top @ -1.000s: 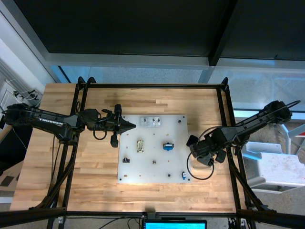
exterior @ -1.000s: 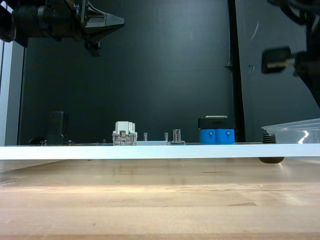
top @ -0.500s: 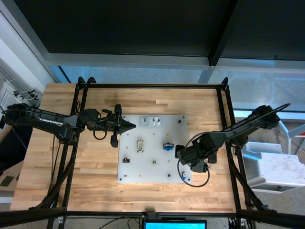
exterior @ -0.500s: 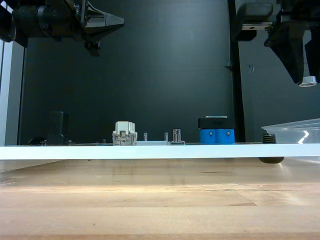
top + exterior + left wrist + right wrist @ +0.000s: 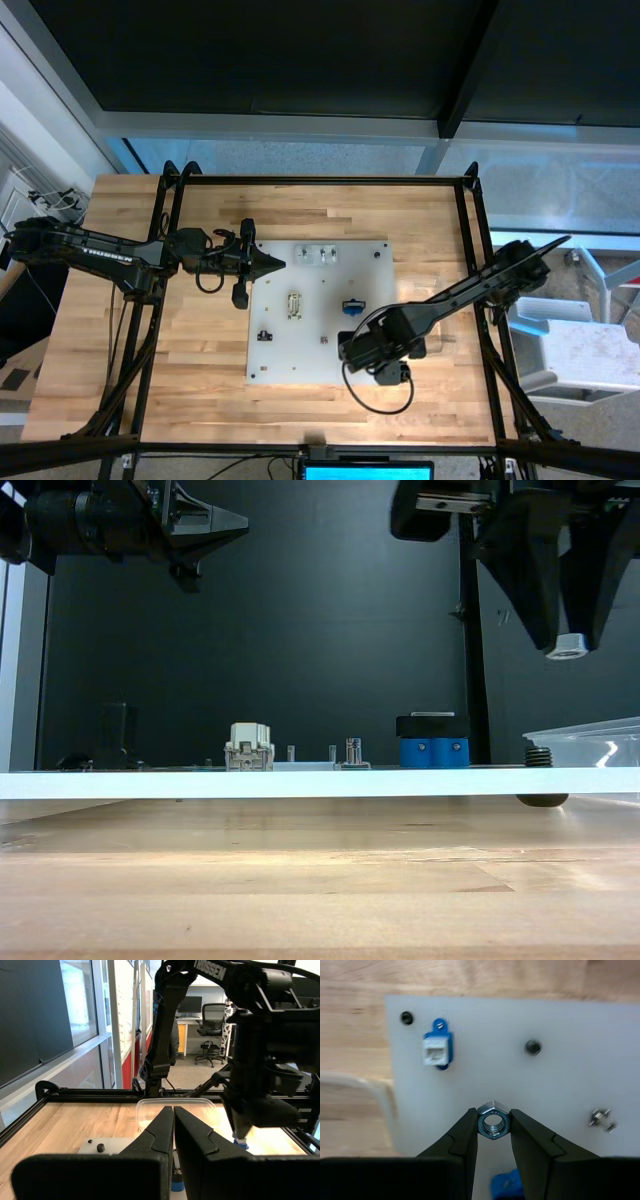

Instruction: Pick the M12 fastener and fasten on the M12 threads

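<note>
- The right claw (image 5: 566, 638) is hanging over the near right part of the white board (image 5: 300, 352), pointing down and pinching the M12 fastener (image 5: 493, 1125) between its two fingertips.
- The M12 fastener is sitting in the air, well above the board and touching nothing but the claw.
- The M12 threads (image 5: 539, 756) are standing bare on the board with their ribs showing, in front of the clear tray (image 5: 590, 738). In the low view the fastener is hanging high above them and slightly to their right.
- The left claw (image 5: 272, 263) is hovering level by the board's far left edge, high over the table (image 5: 200, 400), with its fingers pressed together on nothing.
</note>
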Action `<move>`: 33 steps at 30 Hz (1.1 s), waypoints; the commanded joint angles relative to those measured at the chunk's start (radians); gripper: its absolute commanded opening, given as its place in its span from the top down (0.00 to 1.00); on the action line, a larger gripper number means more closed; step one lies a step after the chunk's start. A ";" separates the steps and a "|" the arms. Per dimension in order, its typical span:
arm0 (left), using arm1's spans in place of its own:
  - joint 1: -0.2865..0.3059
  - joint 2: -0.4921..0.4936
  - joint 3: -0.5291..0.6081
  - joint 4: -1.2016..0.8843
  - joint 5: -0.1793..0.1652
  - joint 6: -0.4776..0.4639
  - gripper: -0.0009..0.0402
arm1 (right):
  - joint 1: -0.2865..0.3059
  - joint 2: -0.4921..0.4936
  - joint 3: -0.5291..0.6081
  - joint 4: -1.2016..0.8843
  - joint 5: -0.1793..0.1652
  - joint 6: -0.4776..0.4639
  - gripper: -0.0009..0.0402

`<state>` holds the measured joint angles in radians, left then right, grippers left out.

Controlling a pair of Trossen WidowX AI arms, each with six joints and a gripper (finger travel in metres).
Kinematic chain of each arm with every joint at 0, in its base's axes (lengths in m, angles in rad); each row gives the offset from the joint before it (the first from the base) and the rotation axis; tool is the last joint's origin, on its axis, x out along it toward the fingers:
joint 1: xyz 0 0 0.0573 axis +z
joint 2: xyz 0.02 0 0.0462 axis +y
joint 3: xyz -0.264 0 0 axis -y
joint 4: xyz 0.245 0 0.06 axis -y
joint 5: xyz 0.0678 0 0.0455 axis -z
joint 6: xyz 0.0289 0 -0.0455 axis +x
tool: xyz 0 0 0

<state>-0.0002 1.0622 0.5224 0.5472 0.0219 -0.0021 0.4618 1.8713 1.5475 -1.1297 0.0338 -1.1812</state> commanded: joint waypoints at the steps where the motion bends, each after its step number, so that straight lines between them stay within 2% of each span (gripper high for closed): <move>1: 0.000 0.000 0.000 0.000 0.000 0.000 0.98 | 0.004 0.049 0.044 -0.003 0.000 -0.053 0.93; 7: 0.000 0.000 0.000 0.000 0.000 0.000 0.98 | 0.013 0.116 0.108 -0.002 -0.001 -0.100 0.93; 16: 0.000 0.000 0.000 0.000 0.000 0.000 0.98 | 0.024 0.137 0.112 0.032 -0.001 -0.163 0.93; 33: 0.000 0.000 0.000 0.001 0.000 0.000 0.98 | 0.027 0.202 0.111 0.092 -0.004 -0.170 0.93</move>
<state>-0.0002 1.0622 0.5224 0.5476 0.0219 -0.0017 0.4896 2.0689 1.6592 -1.0389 0.0307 -1.3521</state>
